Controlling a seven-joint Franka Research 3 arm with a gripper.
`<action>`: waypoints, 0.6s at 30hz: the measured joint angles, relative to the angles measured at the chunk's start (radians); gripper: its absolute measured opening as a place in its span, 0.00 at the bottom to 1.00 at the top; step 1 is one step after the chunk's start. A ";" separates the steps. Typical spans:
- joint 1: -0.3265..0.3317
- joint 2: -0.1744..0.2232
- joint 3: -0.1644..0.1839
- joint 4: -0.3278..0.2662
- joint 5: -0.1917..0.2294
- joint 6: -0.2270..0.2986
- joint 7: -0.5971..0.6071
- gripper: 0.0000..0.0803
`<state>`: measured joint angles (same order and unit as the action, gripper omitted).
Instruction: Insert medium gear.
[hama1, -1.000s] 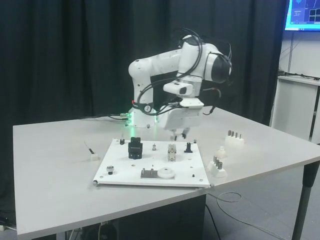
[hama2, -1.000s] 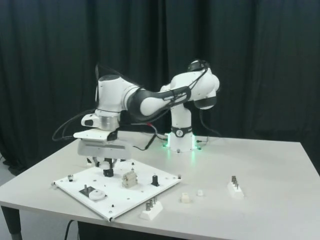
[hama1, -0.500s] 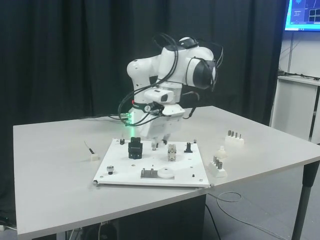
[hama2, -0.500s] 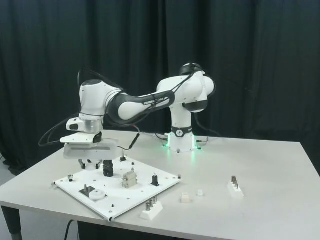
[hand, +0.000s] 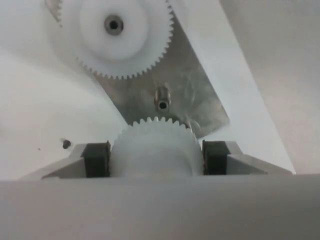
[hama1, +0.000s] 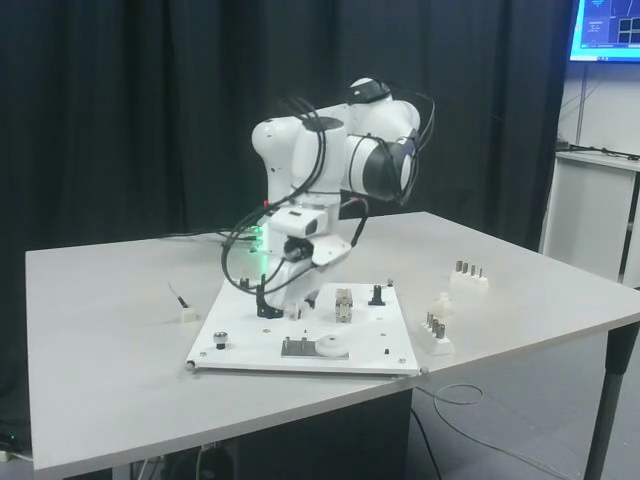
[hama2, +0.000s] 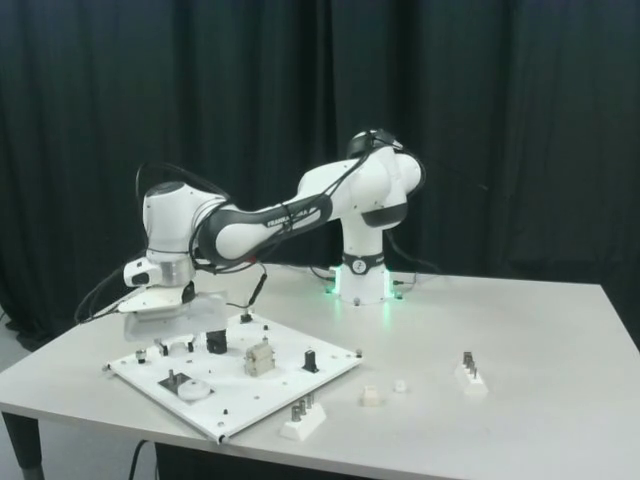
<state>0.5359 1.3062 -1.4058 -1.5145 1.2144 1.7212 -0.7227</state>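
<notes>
Claw (hand: 156, 159) clamped on medium gear (hand: 156, 150); bare peg (hand: 162, 105) just ahead, large gear (hand: 117, 35) beyond it.

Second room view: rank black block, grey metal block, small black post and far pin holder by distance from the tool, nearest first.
1. black block: on the board, right beside the tool.
2. grey metal block: mid-board.
3. small black post: at the board's end away from the tool.
4. pin holder: off the board, out on the table.
</notes>
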 joint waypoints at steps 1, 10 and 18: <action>-0.002 0.000 0.005 0.000 0.000 0.001 -0.007 0.49; -0.011 0.001 0.029 0.000 0.001 0.019 -0.027 0.49; -0.012 0.006 0.033 0.000 0.004 0.026 -0.027 0.49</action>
<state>0.5238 1.3118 -1.3725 -1.5140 1.2183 1.7473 -0.7496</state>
